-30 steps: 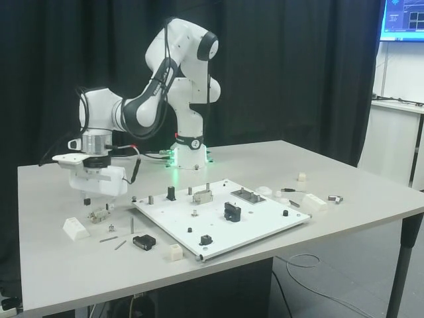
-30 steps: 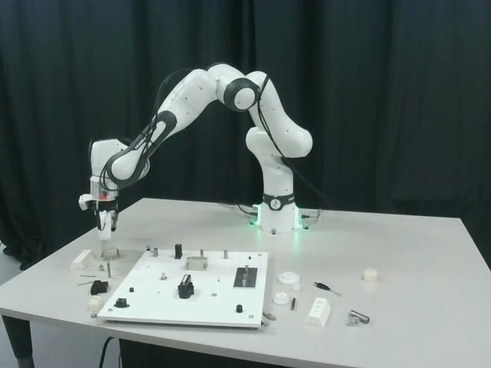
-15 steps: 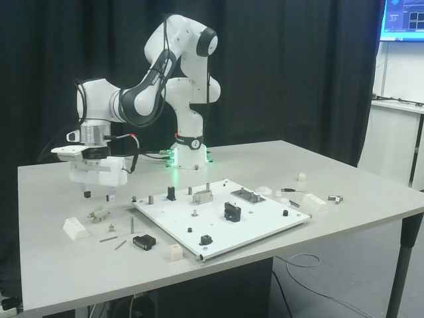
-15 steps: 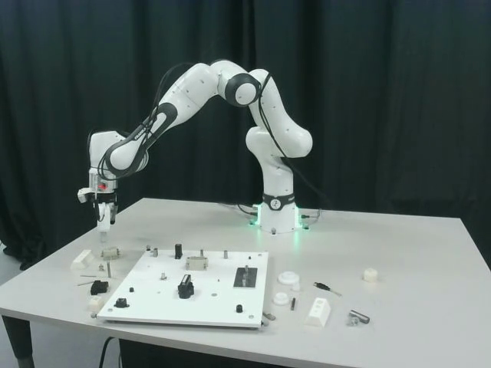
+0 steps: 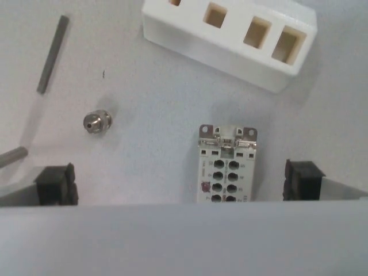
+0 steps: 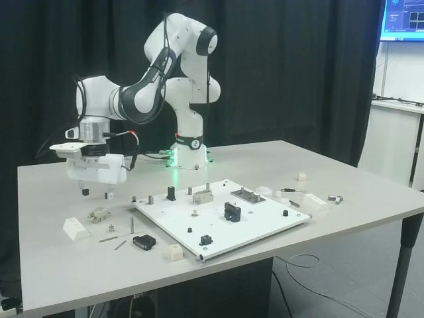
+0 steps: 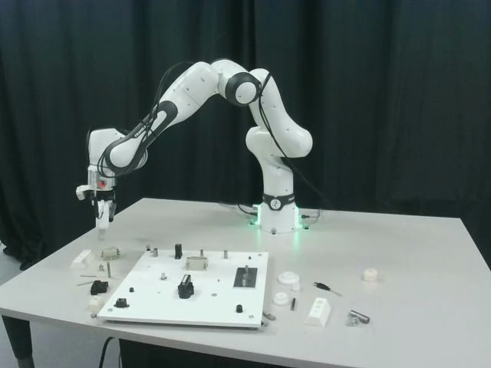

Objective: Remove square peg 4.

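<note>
- Your gripper (image 6: 96, 193) hangs in the air off the end of the white board (image 6: 222, 218), above the loose parts on the grey table (image 6: 53, 265). Its jaws stand wide apart and hold nothing: in the wrist view both black fingertips (image 5: 56, 184) show at the sides with bare table between them.
- Under the gripper you have a small connector block (image 5: 225, 165) with rows of round holes, lying flat on the table. In the first room view it is the small part (image 6: 99, 215) just below the fingers.
- Near it sits a white holder (image 5: 230, 35) with a row of square sockets; every socket you can see is unfilled.
- A thin grey square bar (image 5: 52, 54), which may be the peg, lies flat on the table, apart from the holder and touching nothing. You cannot tell whether it is peg 4.
- A small round metal fitting (image 5: 96, 121) lies between the bar and the connector block.
</note>
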Controlling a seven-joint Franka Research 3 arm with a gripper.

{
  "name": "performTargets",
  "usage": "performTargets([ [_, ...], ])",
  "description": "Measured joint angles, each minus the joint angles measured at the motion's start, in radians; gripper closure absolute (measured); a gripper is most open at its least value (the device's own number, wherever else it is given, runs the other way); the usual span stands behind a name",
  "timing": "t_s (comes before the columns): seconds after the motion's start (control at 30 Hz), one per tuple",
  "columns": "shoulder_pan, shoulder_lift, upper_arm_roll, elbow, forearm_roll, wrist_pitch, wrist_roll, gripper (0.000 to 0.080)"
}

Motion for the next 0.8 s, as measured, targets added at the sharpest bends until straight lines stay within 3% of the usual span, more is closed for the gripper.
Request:
performTargets([
  [0.8, 0.004, -0.001, -0.002, 0.023, -0.01, -0.018, -0.016, 0.0003],
])
